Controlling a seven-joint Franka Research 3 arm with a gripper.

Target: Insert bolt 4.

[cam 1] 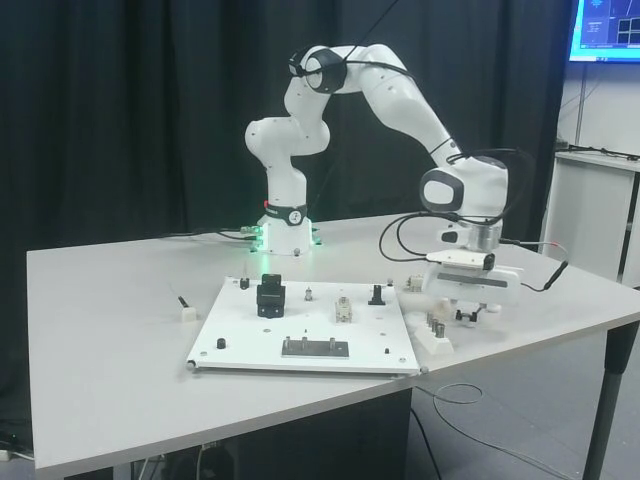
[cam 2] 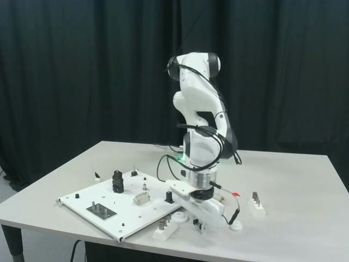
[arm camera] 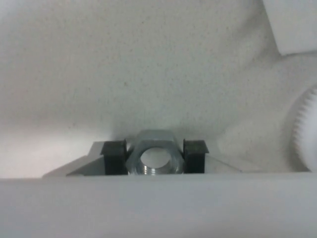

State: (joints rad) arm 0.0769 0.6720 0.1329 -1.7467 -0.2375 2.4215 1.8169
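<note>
One arm (cam 1: 400,95), one white board (cam 1: 310,325), one hex nut (arm camera: 155,153).

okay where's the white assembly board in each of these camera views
Wrist view: not identifiable; only the pincer holding a hex nut over a pale surface.
First room view: white assembly board lies centre, left of the pincer.
Second room view: board lies lower left.
Shared landmark: black block on the board.

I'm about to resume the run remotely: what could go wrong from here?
The hand grips only the bolt by its hex head, so it could tilt or slip on contact. The hand sits low beside the white board and a small bolt holder; a sideways move might knock them.
</note>
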